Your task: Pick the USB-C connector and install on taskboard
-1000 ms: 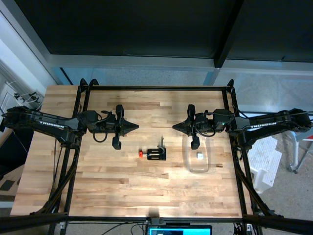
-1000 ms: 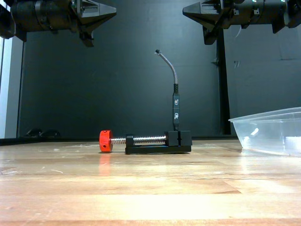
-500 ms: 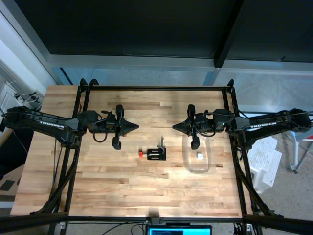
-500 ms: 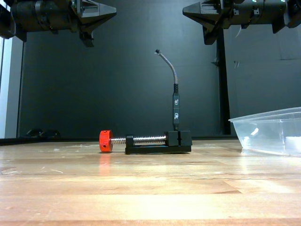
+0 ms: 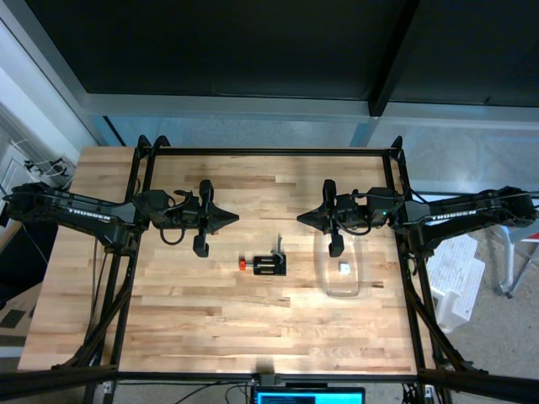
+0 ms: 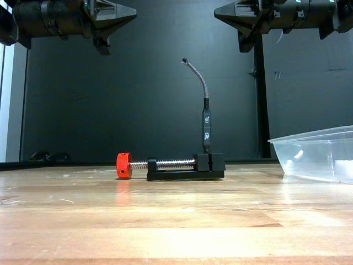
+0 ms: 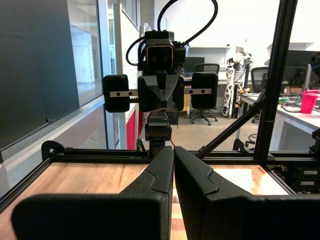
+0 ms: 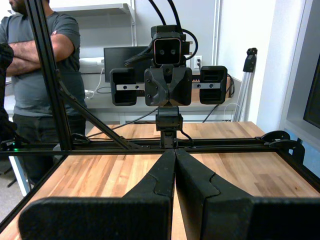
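Observation:
The black connector (image 6: pixel 206 126) stands upright on the tab held by the black vise (image 6: pixel 185 165), whose red knob (image 6: pixel 124 165) points left. Its grey braided cable (image 6: pixel 197 77) curves up from it, and nothing holds it. In the high view the vise (image 5: pixel 267 265) sits mid-table. The clear tray (image 5: pixel 341 269) holds only the white block (image 5: pixel 344 267). My left gripper (image 7: pixel 173 155) hangs high over the table's left, fingers shut and empty. My right gripper (image 8: pixel 175 156) hangs high on the right, near the tray's far end, shut with nothing in it.
In the low view the tray (image 6: pixel 320 154) stands at the right of the vise. The black frame rails (image 5: pixel 269 152) border the table at the back and sides. A person (image 8: pixel 37 75) stands beyond the table in the right wrist view.

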